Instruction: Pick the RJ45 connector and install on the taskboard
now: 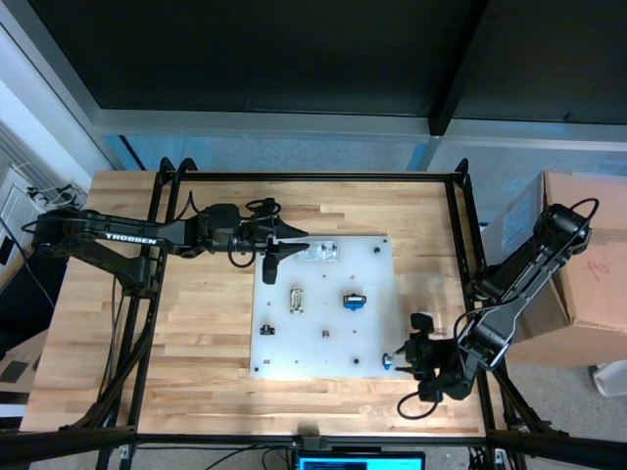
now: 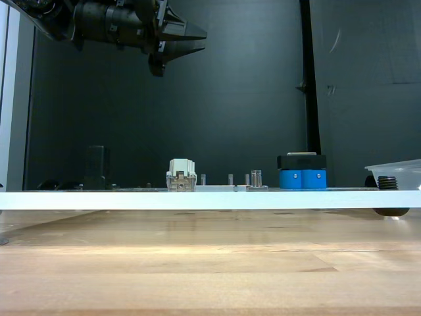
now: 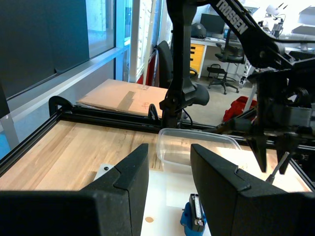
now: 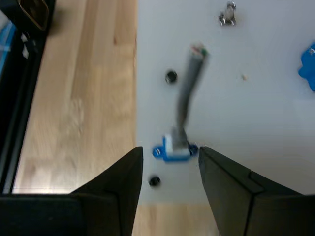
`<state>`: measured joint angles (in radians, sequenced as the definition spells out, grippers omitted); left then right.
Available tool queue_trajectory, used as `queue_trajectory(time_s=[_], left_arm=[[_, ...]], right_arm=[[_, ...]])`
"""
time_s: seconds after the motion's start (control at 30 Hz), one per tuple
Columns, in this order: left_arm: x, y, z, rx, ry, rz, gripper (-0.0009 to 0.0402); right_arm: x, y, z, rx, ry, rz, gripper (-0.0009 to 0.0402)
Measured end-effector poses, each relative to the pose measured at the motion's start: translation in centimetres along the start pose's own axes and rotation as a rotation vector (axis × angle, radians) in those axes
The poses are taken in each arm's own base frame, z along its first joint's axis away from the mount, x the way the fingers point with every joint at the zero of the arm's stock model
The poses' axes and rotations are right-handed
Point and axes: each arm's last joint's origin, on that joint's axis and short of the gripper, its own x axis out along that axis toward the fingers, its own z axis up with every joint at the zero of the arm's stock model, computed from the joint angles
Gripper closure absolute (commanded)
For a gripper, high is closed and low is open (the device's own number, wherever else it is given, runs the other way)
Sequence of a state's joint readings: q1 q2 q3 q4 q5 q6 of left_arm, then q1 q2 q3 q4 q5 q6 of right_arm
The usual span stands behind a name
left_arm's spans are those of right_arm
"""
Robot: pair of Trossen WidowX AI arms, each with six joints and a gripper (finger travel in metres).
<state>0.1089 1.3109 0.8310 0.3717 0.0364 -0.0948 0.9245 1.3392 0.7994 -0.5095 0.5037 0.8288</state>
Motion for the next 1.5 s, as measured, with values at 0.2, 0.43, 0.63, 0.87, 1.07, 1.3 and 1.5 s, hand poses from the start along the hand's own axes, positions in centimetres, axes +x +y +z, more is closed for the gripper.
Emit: queue_trajectory(time_s=[0.2, 0.43, 0.63, 0.87, 1.07, 1.3, 1.5], left_arm=[[0.0, 0.0, 0.0, 0.000, 0.000, 0.000, 0.0280], [0.0, 0.0, 0.0, 0.000, 0.000, 0.000, 0.0280], [0.0, 0.0, 0.0, 0.000, 0.000, 0.000, 0.0280], [0.0, 0.0, 0.0, 0.000, -0.005, 0.000, 0.0281], [-0.2, -0.1, 0.6, 0.006, -0.021, -0.020, 0.0354], [-2.8, -0.2, 2.1, 0.063, -0.103, 0.009, 0.0393], [-6.1, -0.2, 1.1, 0.062, -0.136, 0.019, 0.0394]], right_arm=[[-2.3, -0.8, 1.5, -0.027, 0.053, -0.058, 0.0230], [-2.8, -1.9, 2.5, -0.004, 0.112, -0.035, 0.0232], [-2.6, -2.6, 3.1, 0.011, 0.106, -0.053, 0.0238], [-3.7, -5.7, 5.2, 0.041, 0.032, -0.078, 0.0269], [-5.1, -10.5, 7.7, 0.057, -0.086, -0.147, 0.0316], [-6.6, -16.6, 10.6, 0.071, -0.332, -0.119, 0.0393], [-7.5, -19.8, 10.6, 0.068, -0.592, -0.105, 0.0394]])
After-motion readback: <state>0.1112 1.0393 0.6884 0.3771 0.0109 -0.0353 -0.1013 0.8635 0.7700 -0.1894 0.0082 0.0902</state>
